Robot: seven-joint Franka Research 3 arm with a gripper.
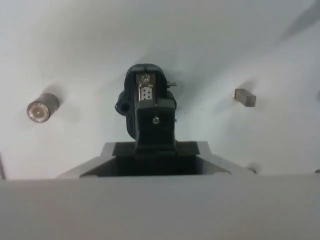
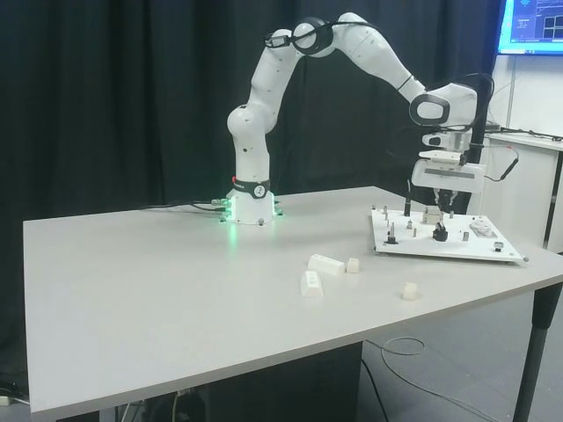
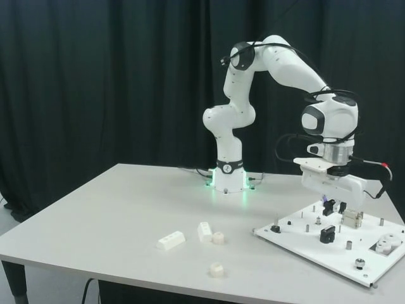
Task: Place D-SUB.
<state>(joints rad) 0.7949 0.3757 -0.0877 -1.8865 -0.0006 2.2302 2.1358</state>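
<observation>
While small white blocks (image 2: 324,264) lie loose on the grey surface (image 2: 176,272) at left, the D-SUB connector (image 1: 148,102) stands on the white board (image 2: 457,249) directly under the claw (image 1: 155,145). It looks already placed; whether the claw is open, I cannot tell.

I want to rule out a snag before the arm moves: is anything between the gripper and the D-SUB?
Nothing visible is. In the wrist view the black D-SUB stands on the white board right beneath the gripper, with no part between them.
</observation>
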